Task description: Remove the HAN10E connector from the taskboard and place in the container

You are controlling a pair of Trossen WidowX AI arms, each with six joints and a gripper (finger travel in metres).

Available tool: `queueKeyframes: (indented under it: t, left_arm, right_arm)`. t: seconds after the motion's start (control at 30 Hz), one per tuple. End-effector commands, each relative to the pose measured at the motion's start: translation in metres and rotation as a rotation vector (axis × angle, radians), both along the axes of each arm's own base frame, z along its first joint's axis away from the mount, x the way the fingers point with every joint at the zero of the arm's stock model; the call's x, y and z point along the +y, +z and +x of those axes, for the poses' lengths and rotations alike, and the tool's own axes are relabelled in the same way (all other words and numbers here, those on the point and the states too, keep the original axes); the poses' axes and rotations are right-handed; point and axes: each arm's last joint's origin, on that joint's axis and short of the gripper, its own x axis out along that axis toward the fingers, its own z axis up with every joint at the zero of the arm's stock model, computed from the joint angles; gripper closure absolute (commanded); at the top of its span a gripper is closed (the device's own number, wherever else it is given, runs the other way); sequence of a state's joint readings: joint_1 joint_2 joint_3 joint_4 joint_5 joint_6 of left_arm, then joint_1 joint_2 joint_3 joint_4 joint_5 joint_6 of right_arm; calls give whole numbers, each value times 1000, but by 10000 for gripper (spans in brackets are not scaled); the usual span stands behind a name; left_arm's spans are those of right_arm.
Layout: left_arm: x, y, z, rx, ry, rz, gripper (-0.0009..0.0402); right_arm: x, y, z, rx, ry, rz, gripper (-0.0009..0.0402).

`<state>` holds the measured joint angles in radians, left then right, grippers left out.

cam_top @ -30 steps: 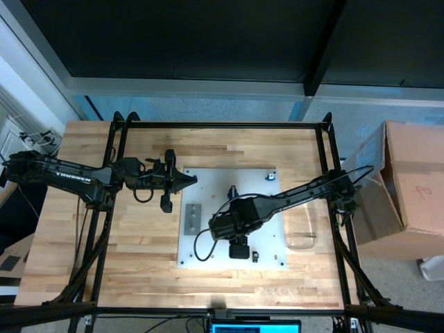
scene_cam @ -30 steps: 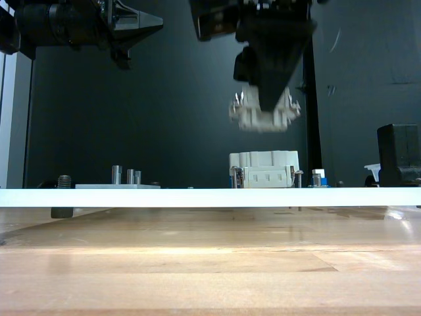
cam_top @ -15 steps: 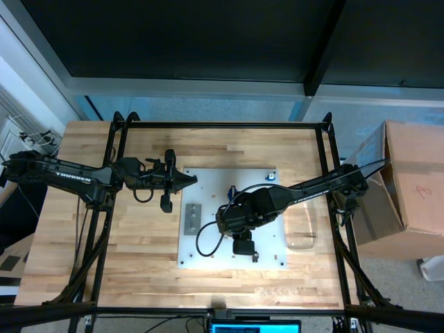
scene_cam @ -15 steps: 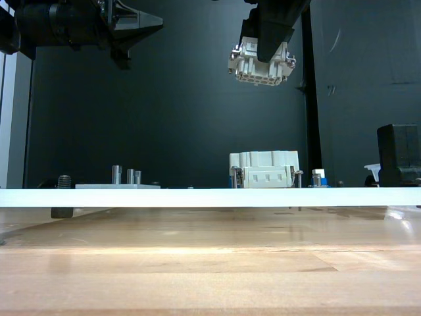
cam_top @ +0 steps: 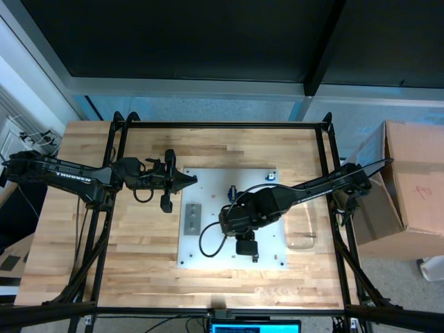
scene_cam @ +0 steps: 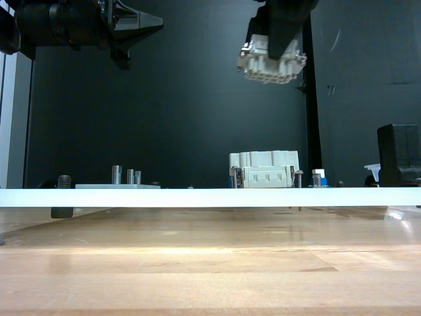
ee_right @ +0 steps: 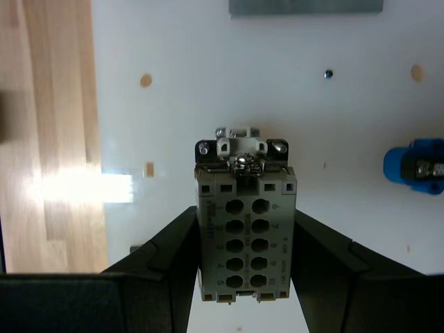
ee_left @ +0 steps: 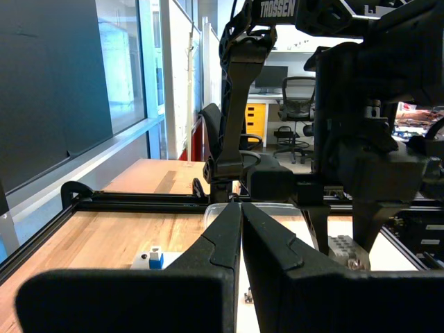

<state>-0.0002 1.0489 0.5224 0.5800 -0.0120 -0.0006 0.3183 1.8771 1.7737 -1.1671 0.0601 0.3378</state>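
Observation:
The beige HAN10E connector hangs high above the white taskboard, well clear of its beige seat. My right gripper is shut on it from above. In the right wrist view the connector sits level between the two black fingers, pin holes facing the camera. From above, the right gripper hides the connector. The clear container lies just right of the board. My left gripper hovers at the board's far-left corner, shut and holding nothing; its closed fingertips point toward the right arm.
A grey metal block with pegs stands on the board's left half, and a small blue part farther back. A black frame rail runs between table and cardboard box. A black object stands at the right in the low view.
The right gripper has lifted the connector from a little above its seat to high over the board, then shifted it slightly to the right. The left arm has not moved.

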Motion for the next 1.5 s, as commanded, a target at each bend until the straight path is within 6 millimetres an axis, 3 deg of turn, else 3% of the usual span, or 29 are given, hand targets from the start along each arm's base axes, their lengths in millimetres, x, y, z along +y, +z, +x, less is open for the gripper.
queueKeyframes:
  t: [0.03, 0.33, 0.7, 1.03, 1.5]
  left_arm:
    - [0, 0, 0, 0, 0, 0, 393]
    - [0, 0, 0, 0, 0, 0, 393]
    - [0, 0, 0, 0, 0, 0, 393]
    - [0, 0, 0, 0, 0, 0, 393]
    - [0, 0, 0, 0, 0, 0, 393]
  right_arm:
    - [0, 2, -10, 3, -7, 3, 384]
    - [-8, 4, -48, 14, -31, 9, 384]
    - [-26, -6, -120, 15, -103, 39, 384]
    - [-39, -12, -171, -7, -144, 78, 384]
    - [-50, -14, -201, -26, -149, 93, 384]
